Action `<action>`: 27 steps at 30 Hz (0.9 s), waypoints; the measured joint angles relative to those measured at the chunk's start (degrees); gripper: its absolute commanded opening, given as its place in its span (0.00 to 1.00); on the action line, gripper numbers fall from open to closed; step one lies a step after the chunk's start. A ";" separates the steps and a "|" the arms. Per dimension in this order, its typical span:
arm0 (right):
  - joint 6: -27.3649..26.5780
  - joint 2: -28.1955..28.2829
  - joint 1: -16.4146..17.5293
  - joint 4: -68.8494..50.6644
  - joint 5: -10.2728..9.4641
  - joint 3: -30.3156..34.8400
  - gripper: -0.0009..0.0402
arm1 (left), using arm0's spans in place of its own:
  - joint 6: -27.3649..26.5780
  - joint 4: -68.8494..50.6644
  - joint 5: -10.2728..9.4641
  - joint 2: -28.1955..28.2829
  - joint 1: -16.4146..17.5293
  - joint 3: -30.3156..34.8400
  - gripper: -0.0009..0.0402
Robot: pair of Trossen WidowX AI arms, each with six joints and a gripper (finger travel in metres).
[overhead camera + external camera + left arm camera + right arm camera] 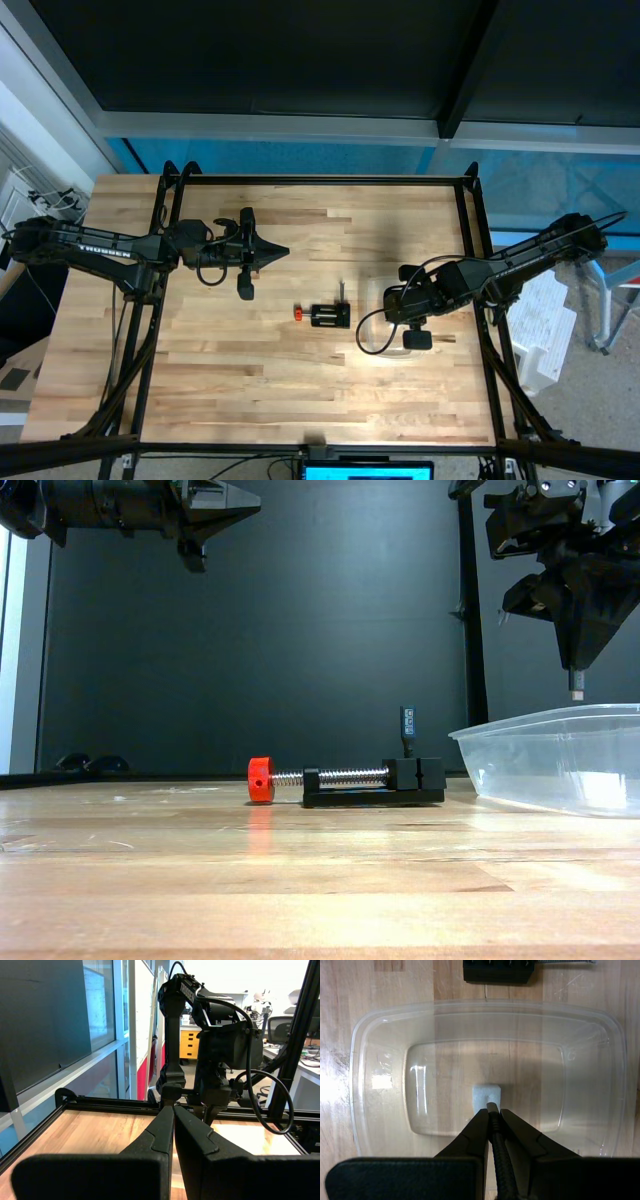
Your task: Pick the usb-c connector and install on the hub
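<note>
The hub (328, 316) is a small black block with a red-orange knob, lying mid-table; it also shows in the low view (372, 780) and at the edge of the right wrist view (497, 972). My right gripper (491, 1112) hangs above a clear tray, shut on the usb-c connector (492, 1108), a thin dark piece whose tip pokes out below the fingers (575, 687). That right gripper (400, 318) stays to the right of the hub. Up at the left, well above the table, the left gripper (278, 251) is parked and shut on nothing (174, 1110).
The clear plastic tray (360, 1060) sits just right of the hub (540, 725) and holds a tiny pale whitish-grey piece (486, 1095). A black frame (320, 181) runs around the wooden table.
</note>
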 measured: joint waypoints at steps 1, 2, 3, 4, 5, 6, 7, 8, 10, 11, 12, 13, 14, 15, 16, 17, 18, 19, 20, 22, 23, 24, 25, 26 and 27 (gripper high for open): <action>0.02 0.00 0.00 -0.04 0.02 0.20 0.03 | 0.00 0.00 0.00 0.00 0.00 0.02 0.02; 0.02 0.00 0.00 -0.13 0.00 0.50 0.03 | 0.02 0.00 0.00 0.00 0.00 0.00 0.02; 0.02 0.00 -0.02 -0.22 0.00 0.85 0.03 | 0.00 0.00 0.00 0.00 0.00 0.02 0.02; 0.04 0.04 -0.04 -0.37 0.00 1.29 0.03 | 0.00 -0.02 0.00 0.00 0.00 0.02 0.02; 0.04 0.20 -0.04 -0.55 0.00 1.84 0.03 | 0.02 0.00 0.00 0.00 0.00 0.00 0.02; 0.04 0.46 -0.09 -0.72 0.02 2.47 0.02 | 0.00 0.00 0.00 0.00 0.00 0.00 0.02; 0.04 0.74 -0.11 -1.01 0.00 3.08 0.02 | 0.02 0.00 0.00 0.00 0.00 0.00 0.02; 0.04 1.03 -0.15 -1.18 0.00 3.65 0.03 | 0.00 -0.02 0.00 0.00 0.00 0.00 0.02; 0.04 1.51 -0.39 -1.36 0.17 4.74 0.02 | 0.00 0.00 0.00 0.00 0.00 0.00 0.02; 0.04 1.66 -0.52 -1.22 0.37 5.22 0.02 | 0.02 0.00 0.00 0.00 0.00 0.00 0.02; 0.04 1.73 -0.68 -1.05 0.46 5.49 0.03 | 0.00 -0.02 0.00 0.00 0.00 0.02 0.02; 0.02 1.73 -0.85 -0.87 0.48 5.60 0.03 | 0.00 0.00 -0.02 0.00 0.00 0.00 0.02; 0.02 1.73 -1.05 -0.63 0.46 5.64 0.03 | 0.00 0.00 0.00 0.00 0.00 0.02 0.02; 0.02 1.77 -1.22 -0.44 0.46 5.73 0.03 | 0.00 0.00 0.00 0.00 0.00 0.02 0.02; 0.02 1.97 -1.36 -0.35 0.46 5.84 0.03 | 0.00 0.00 0.00 0.00 0.00 0.00 0.02; 0.02 2.29 -1.49 -0.42 0.48 6.08 0.02 | 0.00 0.00 0.00 0.00 0.00 0.00 0.02; 0.00 2.62 -1.66 -0.33 0.48 6.40 0.03 | 0.00 0.00 0.00 0.02 0.00 0.00 0.02; -0.02 2.93 -1.77 0.02 0.48 6.67 0.03 | 0.00 -0.02 0.00 0.02 0.00 0.00 0.02; -0.07 3.26 -1.88 0.09 0.63 6.97 0.03 | 0.02 0.00 0.00 0.02 0.00 0.02 0.02; -0.37 4.13 -2.12 0.15 1.53 8.04 0.03 | 0.02 0.00 0.00 0.02 0.00 0.02 0.02; -0.48 4.66 -2.21 0.44 2.03 8.70 0.03 | 0.02 -0.02 0.00 0.02 0.00 0.00 0.02; -0.52 5.22 -2.43 0.46 2.21 9.31 0.03 | 0.00 -0.04 0.00 0.02 0.00 0.00 0.02; -0.70 5.81 -2.62 0.48 2.21 9.90 0.03 | 0.02 0.00 0.00 0.02 0.00 0.00 0.02; -1.18 6.43 -2.84 0.61 2.19 10.51 0.03 | 0.00 0.02 0.00 0.02 0.00 0.00 0.02; -1.40 6.97 -3.08 0.83 2.21 11.15 0.03 | 0.00 0.02 0.00 0.02 0.00 0.02 0.02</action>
